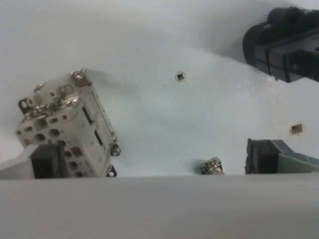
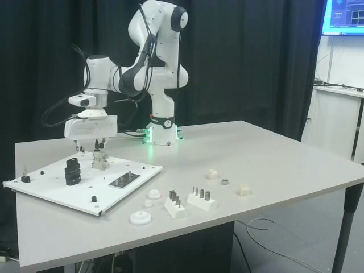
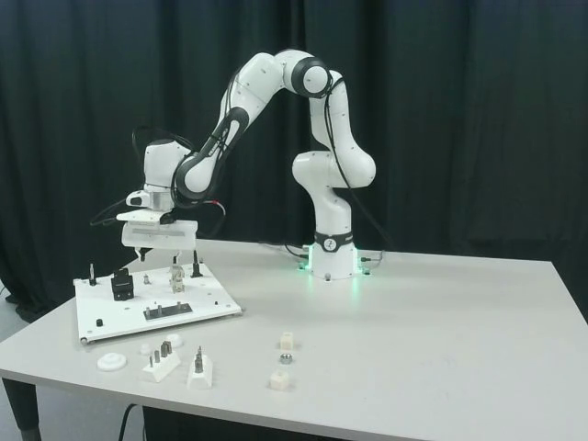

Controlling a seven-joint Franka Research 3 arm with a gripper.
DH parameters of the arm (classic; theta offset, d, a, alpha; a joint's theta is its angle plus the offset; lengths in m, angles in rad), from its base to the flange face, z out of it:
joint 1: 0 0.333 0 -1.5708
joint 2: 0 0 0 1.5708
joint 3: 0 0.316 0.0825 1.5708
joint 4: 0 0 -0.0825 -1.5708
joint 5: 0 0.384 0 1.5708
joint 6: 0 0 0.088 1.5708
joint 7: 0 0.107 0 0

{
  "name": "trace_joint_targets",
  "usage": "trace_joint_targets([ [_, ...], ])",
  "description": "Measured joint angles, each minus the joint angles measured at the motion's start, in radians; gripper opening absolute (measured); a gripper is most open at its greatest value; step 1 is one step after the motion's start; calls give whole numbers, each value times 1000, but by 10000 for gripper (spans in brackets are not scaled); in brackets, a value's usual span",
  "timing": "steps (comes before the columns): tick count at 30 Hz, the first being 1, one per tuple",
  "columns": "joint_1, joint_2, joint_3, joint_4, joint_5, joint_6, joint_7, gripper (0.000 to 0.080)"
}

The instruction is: Insert waterproof.

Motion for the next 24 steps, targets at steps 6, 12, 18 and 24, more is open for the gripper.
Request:
trace_joint_targets([
  [6,-1,17,0,9,0,-1,24,800],
  [12,-3,32,0,14,0,-1,34,800],
  [18,-4,43,0,15,0,-1,35,800],
  [24,-4,50,-1,16,0,-1,35,800],
])
